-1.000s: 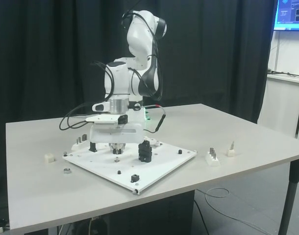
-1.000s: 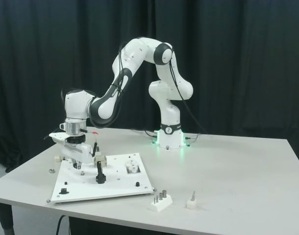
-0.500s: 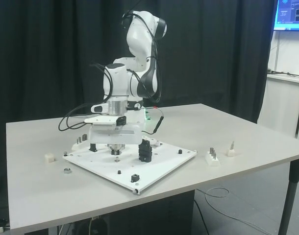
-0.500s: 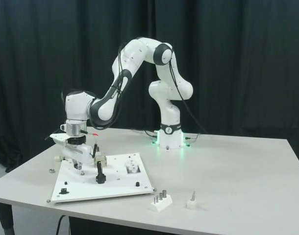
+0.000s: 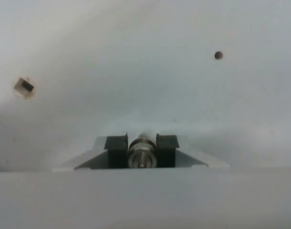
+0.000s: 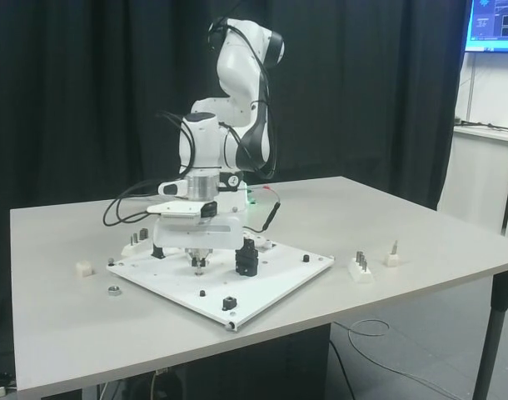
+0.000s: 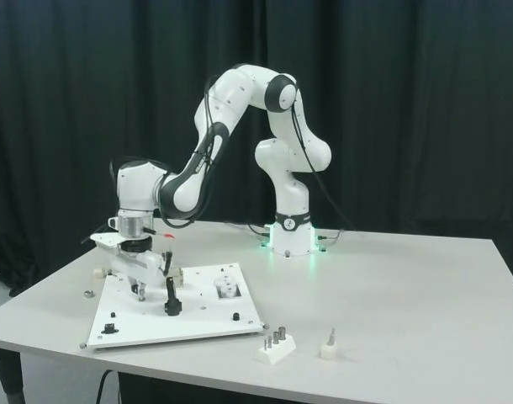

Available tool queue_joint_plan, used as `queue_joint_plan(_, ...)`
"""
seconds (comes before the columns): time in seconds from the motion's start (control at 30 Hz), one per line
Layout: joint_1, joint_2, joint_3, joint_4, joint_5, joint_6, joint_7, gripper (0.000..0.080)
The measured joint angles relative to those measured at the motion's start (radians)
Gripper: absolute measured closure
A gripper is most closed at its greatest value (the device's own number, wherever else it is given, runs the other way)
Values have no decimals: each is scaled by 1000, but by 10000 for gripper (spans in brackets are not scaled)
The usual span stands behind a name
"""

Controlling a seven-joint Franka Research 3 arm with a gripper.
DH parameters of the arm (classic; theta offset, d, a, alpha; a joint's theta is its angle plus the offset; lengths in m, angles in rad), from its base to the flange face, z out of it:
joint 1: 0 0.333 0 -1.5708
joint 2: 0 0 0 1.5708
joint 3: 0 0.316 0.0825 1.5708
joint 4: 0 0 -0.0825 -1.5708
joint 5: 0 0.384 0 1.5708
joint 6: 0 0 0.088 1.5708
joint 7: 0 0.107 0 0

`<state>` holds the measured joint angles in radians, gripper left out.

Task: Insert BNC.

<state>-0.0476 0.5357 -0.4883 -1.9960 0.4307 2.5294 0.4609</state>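
One white robot arm [image 7: 214,135] stood over one white board [image 6: 262,279] on one grey table [image 7: 408,295]. The board carried one black upright fixture [image 6: 246,256] and one small black block [image 6: 229,302]. Off the board were two small white holders [image 7: 273,347], one small white cube [image 6: 84,268] and one nut [image 6: 114,290].

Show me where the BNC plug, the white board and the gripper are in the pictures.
BNC plug [image 5: 142,153], wrist view, on its metal tip between the fingers.
white board [image 6: 275,275], first room view, on a bare part near its right corner.
gripper [image 7: 140,289], second room view, at its fingertips.
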Motion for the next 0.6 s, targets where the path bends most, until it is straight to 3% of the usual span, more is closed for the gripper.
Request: queue_joint_plan(0.6, 10, -9, 0, -47, 30, 55, 0, 681)
